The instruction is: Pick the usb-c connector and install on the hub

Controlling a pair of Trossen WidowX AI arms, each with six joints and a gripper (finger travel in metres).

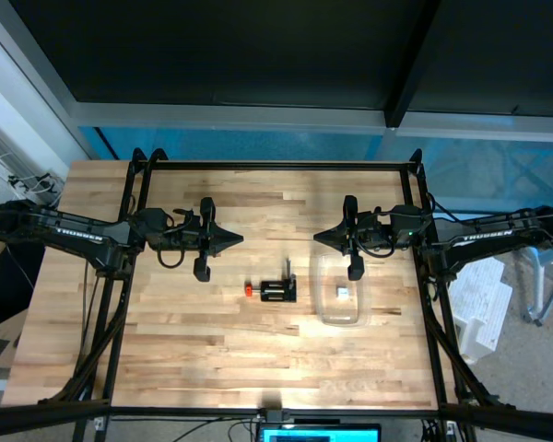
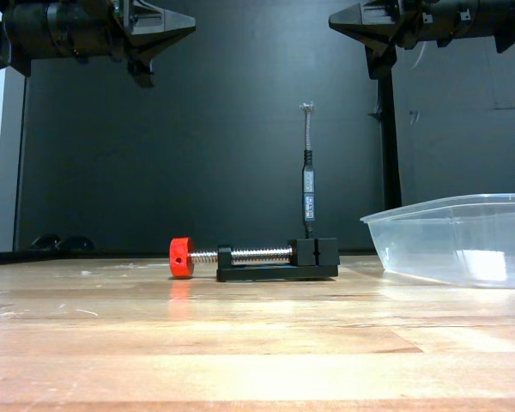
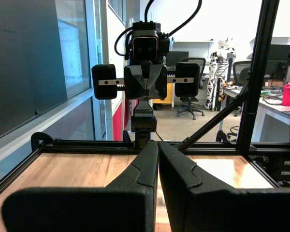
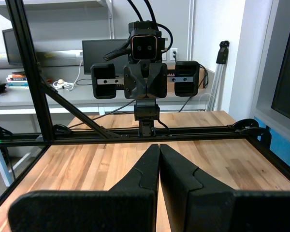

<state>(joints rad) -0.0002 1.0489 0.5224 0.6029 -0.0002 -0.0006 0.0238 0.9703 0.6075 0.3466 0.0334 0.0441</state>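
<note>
The black vise (image 2: 275, 257) with its red knob (image 2: 181, 257) sits on the bare table, also seen from above as the vise (image 1: 278, 291). The black usb-c connector (image 2: 308, 202) stands upright on the vise's tab, with its grey braided cable (image 2: 307, 129) rising free and nothing holding it. My left gripper (image 1: 241, 239) hovers high at the left, shut and empty, with its fingers (image 3: 147, 166) pressed together. My right gripper (image 1: 316, 238) hangs high at the right above the tray, shut on nothing, its fingers (image 4: 150, 166) touching.
A clear plastic tray (image 2: 412, 245) stands right of the vise, the same tray (image 1: 327, 313) holding a white block (image 1: 343, 292) in the high view. Black frame rails (image 1: 276, 167) border the table at the back and sides.
</note>
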